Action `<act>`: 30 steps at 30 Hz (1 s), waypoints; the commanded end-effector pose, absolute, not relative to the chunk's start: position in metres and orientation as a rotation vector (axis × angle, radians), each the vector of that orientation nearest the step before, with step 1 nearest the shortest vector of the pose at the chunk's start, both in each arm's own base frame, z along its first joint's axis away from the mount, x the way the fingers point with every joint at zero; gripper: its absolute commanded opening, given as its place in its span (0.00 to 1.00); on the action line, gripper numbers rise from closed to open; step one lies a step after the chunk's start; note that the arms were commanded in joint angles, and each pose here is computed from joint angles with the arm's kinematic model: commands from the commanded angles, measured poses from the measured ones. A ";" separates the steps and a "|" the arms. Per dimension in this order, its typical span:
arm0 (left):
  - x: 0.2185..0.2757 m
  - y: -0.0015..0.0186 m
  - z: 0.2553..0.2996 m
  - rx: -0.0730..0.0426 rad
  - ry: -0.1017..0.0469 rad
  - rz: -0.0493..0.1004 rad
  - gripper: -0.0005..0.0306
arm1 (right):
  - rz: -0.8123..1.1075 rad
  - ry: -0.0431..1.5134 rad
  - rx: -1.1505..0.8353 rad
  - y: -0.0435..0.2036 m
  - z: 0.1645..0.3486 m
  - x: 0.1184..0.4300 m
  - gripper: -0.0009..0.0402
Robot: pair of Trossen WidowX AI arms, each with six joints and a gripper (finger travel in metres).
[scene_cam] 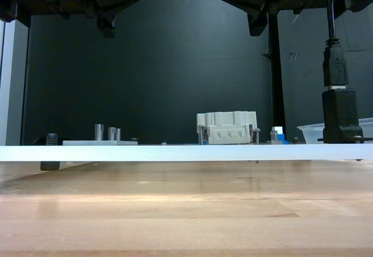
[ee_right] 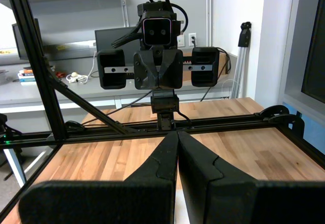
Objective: Pick the USB connector and install on taskboard
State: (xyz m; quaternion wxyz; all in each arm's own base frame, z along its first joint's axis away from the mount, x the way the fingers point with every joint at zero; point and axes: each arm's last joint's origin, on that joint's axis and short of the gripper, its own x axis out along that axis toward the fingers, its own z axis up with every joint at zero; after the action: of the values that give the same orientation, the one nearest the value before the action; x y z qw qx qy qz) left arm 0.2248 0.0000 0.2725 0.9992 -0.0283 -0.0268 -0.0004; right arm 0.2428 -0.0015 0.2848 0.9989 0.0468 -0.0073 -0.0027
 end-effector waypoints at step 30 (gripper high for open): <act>0.2248 0.0000 0.2725 -0.056 -0.054 -0.001 0.02 | -0.005 -0.034 0.070 -0.001 0.286 0.243 0.02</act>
State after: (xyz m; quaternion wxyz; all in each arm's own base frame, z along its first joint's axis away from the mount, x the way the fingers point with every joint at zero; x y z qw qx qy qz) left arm 0.2248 0.0000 0.2725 0.9992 -0.0281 -0.0270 -0.0002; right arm 0.2431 -0.0015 0.2866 0.9992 0.0344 -0.0177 -0.0026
